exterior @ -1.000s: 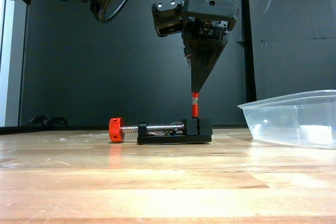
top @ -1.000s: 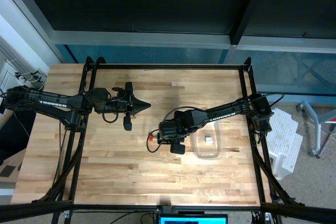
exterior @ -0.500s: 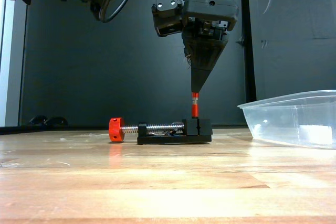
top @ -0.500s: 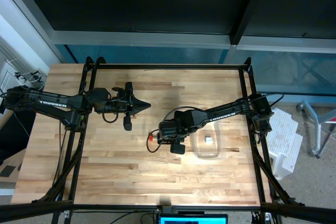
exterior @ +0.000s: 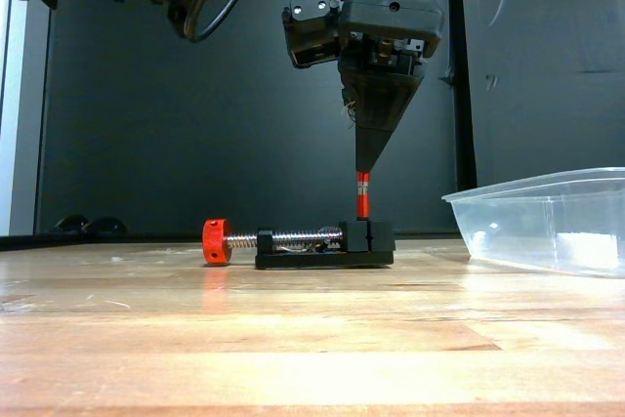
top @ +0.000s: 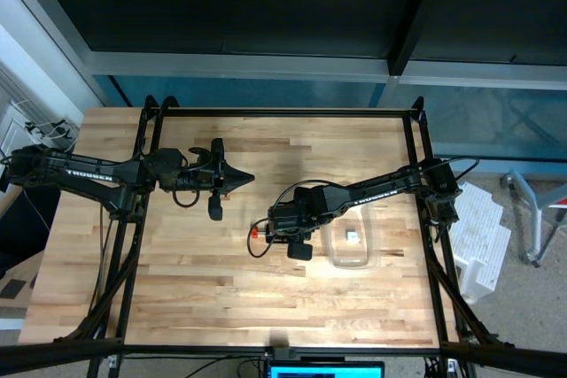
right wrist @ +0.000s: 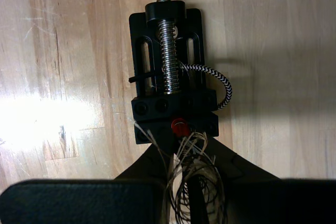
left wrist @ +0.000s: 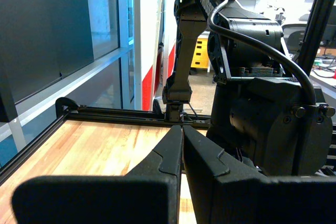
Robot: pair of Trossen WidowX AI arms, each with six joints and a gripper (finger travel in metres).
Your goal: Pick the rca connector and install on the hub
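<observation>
The hub (exterior: 323, 245) is a black block on the wood with a silver screw and a red knob (exterior: 216, 240) at its left end. The rca connector (exterior: 363, 194), a thin red plug with a silvery band, stands upright with its lower end at the hub's right part. My right gripper (exterior: 363, 167) points straight down and is shut on the plug's top. In the right wrist view the plug's red end (right wrist: 180, 127) shows at the hub (right wrist: 173, 103), between the fingertips, with frayed wires behind it. My left gripper (top: 244, 179) hangs shut at the back left, empty.
A clear plastic tray (exterior: 547, 227) stands just right of the hub and holds a small white square piece (top: 353, 235). A black frame (top: 283, 113) borders the table. A braided black-and-white wire (right wrist: 223, 85) loops from the hub's side.
</observation>
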